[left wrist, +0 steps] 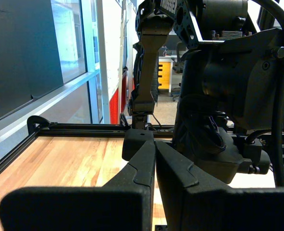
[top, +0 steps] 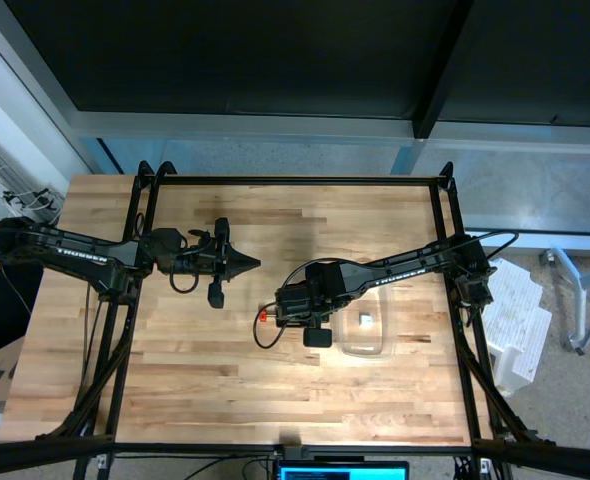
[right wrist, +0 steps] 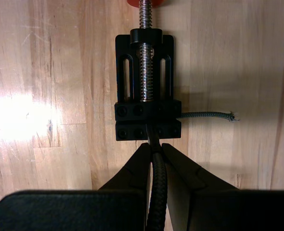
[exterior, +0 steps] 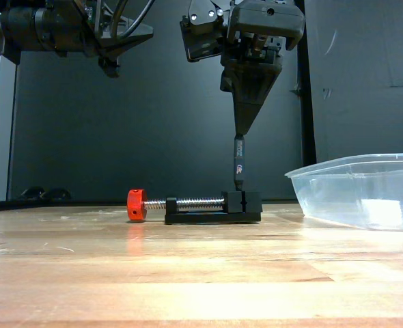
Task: Pick the USB-C connector and install on taskboard
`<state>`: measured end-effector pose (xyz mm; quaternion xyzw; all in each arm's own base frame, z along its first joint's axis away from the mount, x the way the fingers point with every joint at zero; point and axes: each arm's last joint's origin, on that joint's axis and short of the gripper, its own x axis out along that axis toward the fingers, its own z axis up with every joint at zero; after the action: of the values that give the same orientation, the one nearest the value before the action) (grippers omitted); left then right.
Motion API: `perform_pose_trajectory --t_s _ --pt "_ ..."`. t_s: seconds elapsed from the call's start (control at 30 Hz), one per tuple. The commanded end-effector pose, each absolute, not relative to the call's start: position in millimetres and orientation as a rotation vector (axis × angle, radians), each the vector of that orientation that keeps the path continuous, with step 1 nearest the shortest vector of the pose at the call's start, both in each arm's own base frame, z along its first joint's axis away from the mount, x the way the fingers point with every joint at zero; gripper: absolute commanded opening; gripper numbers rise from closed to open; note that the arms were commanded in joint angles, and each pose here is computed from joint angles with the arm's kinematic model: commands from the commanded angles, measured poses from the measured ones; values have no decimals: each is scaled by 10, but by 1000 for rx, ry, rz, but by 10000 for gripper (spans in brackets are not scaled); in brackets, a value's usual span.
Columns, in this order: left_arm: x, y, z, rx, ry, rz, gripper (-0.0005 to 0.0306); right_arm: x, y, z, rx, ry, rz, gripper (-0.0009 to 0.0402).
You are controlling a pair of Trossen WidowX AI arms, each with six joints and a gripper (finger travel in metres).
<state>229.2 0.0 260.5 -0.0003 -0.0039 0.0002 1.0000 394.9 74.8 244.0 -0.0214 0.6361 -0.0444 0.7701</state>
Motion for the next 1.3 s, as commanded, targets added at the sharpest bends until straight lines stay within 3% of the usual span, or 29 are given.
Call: perform_pose_trajectory --t_s 0.03,0.43,0.9,1.07,1.3 --pt "2292 0 2605 -1 -8 0 0 3958 750 2442 -45 1374 -96 1" --pt "2292 0 2605 -1 -8 0 0 3948 748 2498 -40 1350 -92 62" --pt "2292 1 2605 -1 -8 1 0 3814 721 2797 -24 1279 -83 212" --pt "2292 1 2605 -1 -8 1 0 3707 697 2945 -25 1269 -80 230" --pt "2292 1 2605 -1 -8 1 0 3614 680 3099 -26 1235 -69 223"
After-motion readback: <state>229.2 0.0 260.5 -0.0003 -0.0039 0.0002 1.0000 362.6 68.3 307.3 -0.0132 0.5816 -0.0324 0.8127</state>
